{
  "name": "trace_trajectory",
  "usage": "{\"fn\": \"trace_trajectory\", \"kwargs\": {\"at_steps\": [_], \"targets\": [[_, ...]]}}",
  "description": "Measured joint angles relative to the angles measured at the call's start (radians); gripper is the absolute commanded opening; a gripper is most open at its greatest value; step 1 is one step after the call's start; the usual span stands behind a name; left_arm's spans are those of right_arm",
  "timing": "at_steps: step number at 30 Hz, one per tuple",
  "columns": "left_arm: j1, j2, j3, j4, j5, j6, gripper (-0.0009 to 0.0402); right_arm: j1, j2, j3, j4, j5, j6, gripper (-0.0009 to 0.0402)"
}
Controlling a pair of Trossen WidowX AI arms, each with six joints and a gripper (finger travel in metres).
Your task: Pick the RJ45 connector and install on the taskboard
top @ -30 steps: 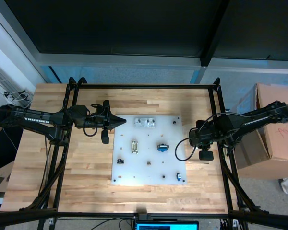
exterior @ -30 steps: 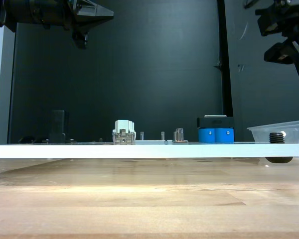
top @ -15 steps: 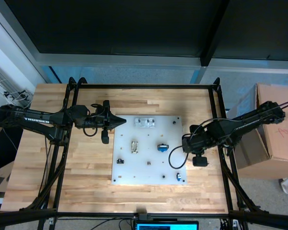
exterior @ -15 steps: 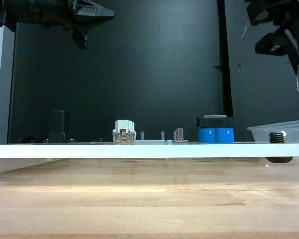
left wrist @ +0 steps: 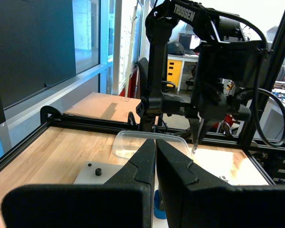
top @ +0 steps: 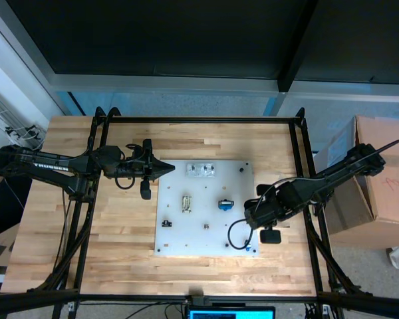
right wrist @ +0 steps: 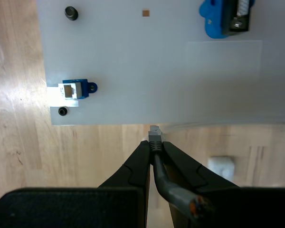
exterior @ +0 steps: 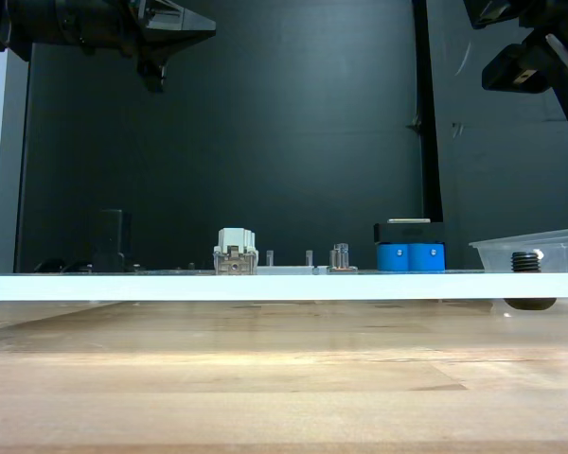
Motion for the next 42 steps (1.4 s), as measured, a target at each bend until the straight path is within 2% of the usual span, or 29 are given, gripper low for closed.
{"fn": "trace_trajectory", "kwargs": {"at_steps": [4, 15, 20, 29, 42], "targets": [[0.000, 0.000, 0.000, 0.000, 0.000, 0.000, 0.0000, 0.029, 0.040, 0.039, 0.005, 0.008, 0.022, 0.0028], [0.000, 0.000, 0.000, 0.000, 0.000, 0.000, 0.0000, 0.096, 0.141, 0.122, 0.013, 0.008, 0.104, 0.0168], [0.000, 0.000, 0.000, 0.000, 0.000, 0.000, 0.0000, 0.120, 0.179, 0.145, 0.027, 0.008, 0.148, 0.0205], [0.000, 0.000, 0.000, 0.000, 0.000, 0.000, 0.0000, 0.142, 0.233, 0.206, 0.035, 0.008, 0.200, 0.0201], [0.000, 0.000, 0.000, 0.000, 0.000, 0.000, 0.0000, 0.151, 0.273, 0.220, 0.088, 0.000, 0.190, 0.0186]]}}
